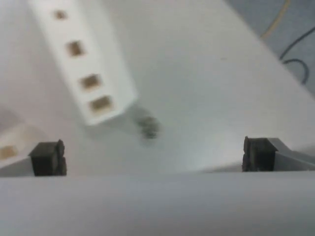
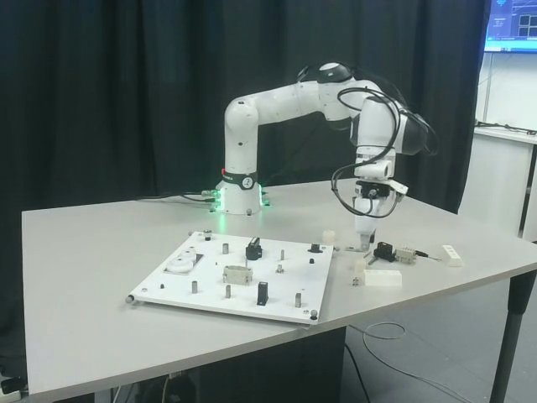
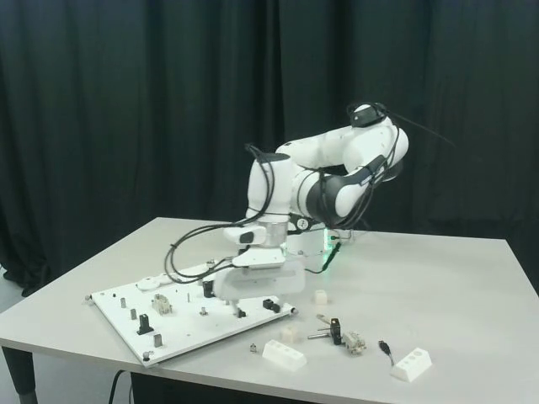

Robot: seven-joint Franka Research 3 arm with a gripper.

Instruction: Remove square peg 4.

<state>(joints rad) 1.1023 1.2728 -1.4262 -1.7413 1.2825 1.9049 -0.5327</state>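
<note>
A white peg block (image 1: pixel 81 64) with a row of square holes lies on the grey table; the same block (image 2: pixel 382 278) (image 3: pixel 284 354) sits just off the board's corner. A small grey peg (image 1: pixel 147 127) (image 3: pixel 253 347) lies loose on the table at the block's end, outside the holes. The holes in sight hold no peg. My gripper (image 1: pixel 153 156) (image 2: pixel 367 241) (image 3: pixel 257 305) hangs above the table over this spot. It is open wide, with the black fingertips (image 1: pixel 47 158) far apart and nothing between them.
The white assembly board (image 2: pixel 210 290) with several small parts lies toward the arm's base. Small white cubes (image 2: pixel 329 238) (image 3: pixel 289 334), keys and a connector (image 2: pixel 394 253), and a second white block (image 2: pixel 451 255) (image 3: pixel 411 363) lie near the gripper. Cables (image 1: pixel 295 54) trail beyond the table edge.
</note>
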